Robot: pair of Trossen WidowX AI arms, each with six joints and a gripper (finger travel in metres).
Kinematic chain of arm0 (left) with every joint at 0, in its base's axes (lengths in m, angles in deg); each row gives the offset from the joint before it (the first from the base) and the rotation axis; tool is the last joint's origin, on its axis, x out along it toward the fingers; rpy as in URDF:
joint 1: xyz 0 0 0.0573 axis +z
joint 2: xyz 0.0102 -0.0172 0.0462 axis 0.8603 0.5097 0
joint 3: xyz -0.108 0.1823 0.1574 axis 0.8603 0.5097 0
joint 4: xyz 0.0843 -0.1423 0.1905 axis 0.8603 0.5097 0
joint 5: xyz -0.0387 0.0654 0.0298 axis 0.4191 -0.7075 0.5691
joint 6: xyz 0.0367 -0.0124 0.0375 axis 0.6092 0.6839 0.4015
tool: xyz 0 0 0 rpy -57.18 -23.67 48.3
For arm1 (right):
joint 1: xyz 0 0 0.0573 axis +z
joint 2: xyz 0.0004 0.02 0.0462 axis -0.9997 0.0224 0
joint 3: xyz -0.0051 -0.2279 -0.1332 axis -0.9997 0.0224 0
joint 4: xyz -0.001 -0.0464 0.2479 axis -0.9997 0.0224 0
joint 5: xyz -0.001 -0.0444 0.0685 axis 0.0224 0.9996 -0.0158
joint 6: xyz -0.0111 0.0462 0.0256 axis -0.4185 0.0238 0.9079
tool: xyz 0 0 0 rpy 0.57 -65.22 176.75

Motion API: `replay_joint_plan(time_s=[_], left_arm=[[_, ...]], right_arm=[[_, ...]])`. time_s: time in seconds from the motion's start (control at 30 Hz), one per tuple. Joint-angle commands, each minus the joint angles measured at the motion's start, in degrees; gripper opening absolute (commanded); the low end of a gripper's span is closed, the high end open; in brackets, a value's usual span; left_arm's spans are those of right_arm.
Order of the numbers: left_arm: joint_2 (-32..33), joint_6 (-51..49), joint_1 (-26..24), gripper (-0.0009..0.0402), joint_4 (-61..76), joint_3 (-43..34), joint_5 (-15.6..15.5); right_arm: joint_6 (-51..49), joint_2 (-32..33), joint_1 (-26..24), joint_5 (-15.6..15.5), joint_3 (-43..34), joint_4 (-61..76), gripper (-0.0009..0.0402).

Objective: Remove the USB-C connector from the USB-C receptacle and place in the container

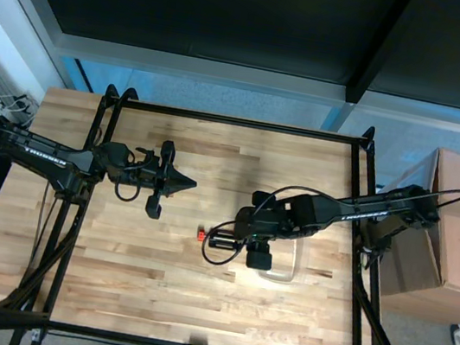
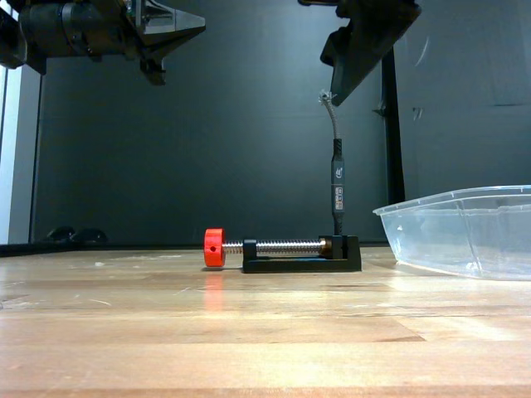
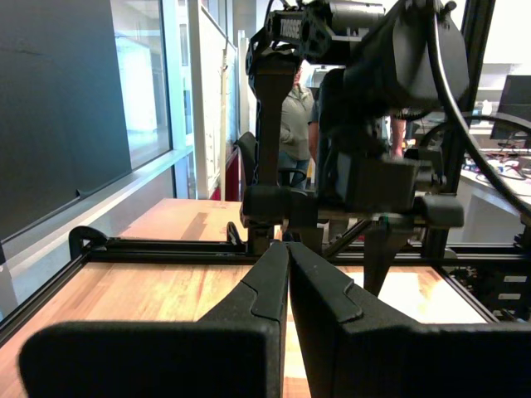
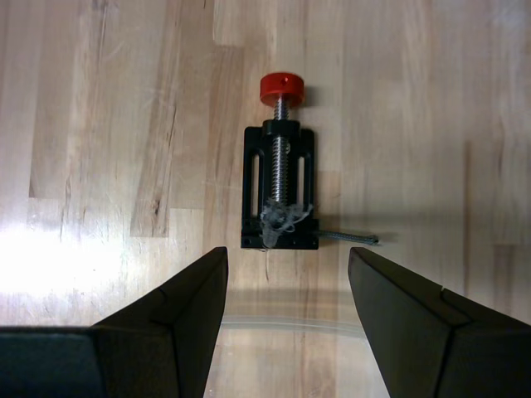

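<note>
Left tool [image 3: 288, 249]: raised high above the left half of the bench [image 2: 249, 332], pointing inward toward the right arm, fingers pressed together with nothing between them. Right tool [image 4: 286, 251]: hangs above the middle of the bench, pointing straight down, fingers spread wide and holding nothing. Directly under it sits a small black screw clamp [image 2: 303, 257], lying flat on the bench with its threaded screw [image 2: 282, 246] horizontal and its red knob [image 2: 214, 247] at the end away from the container [image 2: 465, 236]. USB-C connector [image 2: 338, 186]: stands upright out of the clamp's end nearest the container, lower end down in the USB-C receptacle [image 2: 340, 242]. The receptacle is black against the black clamp, so how far in the plug sits cannot be told. A short grey cable stub [image 2: 333, 124] rises from the connector and ends in a frayed tuft [image 2: 326, 98] just under the right tool's tip. In the low view tuft and tip look close, touching or not cannot be told. The right wrist view shows the tuft below and between the spread fingers, not pinched. Container: clear plastic tub, resting on the bench just beside the clamp on the right arm's side, apart from it. Its near rim shows under the right tool in the wrist view.
</note>
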Motion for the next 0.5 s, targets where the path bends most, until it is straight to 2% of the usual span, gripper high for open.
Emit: replay_joint_plan(time_s=[0.03,0.5], left_arm=[[0.0,0.0,0.0,0.0,0.0,0.0,0.0],[0.0,0.0,0.0,0.0,0.0,0.0,0.0]], right_arm=[[0.3,1.4,0.0,0.0,0.0,-0.3,0.0203],[0.0,7.8,0.0,-0.1,0.2,-1.6,0.0199]])
